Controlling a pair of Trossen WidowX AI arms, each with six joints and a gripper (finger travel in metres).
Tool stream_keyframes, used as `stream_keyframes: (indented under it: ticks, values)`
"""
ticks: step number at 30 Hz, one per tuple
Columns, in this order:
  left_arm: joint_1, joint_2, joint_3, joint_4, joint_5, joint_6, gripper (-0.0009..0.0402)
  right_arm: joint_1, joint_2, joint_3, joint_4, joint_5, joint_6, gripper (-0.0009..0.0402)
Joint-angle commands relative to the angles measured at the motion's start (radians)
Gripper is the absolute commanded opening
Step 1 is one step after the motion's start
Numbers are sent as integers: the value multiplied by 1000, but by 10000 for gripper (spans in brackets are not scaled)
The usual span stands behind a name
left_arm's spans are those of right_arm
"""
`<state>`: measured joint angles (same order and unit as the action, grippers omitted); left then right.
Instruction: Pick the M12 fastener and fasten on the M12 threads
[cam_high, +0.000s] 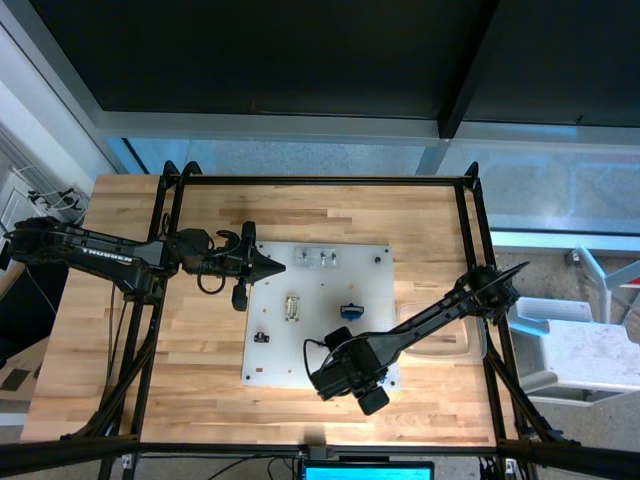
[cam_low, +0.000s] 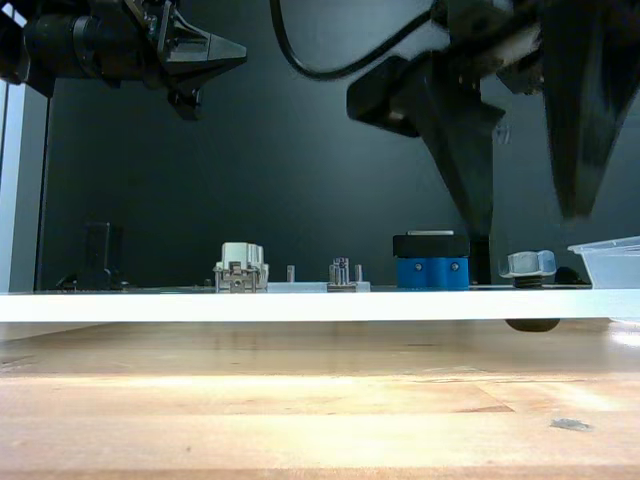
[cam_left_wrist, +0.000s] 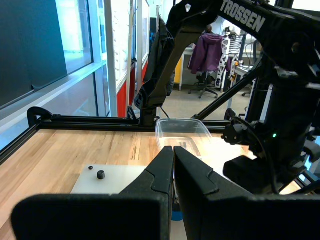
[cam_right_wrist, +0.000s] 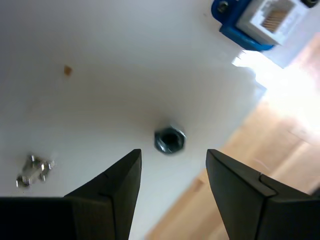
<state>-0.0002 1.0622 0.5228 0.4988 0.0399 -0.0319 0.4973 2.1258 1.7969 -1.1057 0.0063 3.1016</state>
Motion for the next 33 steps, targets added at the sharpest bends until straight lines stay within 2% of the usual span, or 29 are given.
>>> stream_keyframes:
  ticks: [1,6,11,13,19,21,23,25,31,33]
  values:
    - [0,0,0,0,0,0,0,0,-28,3,2,-10,-111,180]
    - [0,0,0,0,0,0,0,0,-68,3,-19,-6,-407,181]
    - [0,0,0,0,0,0,0,-1,-78,3,-66,3,-768,181]
    - [0,0,0,0,0,0,0,-2,-78,3,-76,6,-958,181]
    - [0,0,0,0,0,0,0,-2,-76,3,-121,11,-1606,181]
    - [0,0,0,0,0,0,0,-2,-76,3,-121,10,-1745,181]
    - [0,0,0,0,0,0,0,-1,-76,3,-126,10,-1835,181]
    - [0,0,0,0,0,0,0,-1,-76,3,-140,10,-1886,181]
    - [0,0,0,0,0,0,0,-2,-76,3,-174,11,-1888,181]
    - [0,0,0,0,0,0,0,-1,-76,2,-176,38,-1888,181]
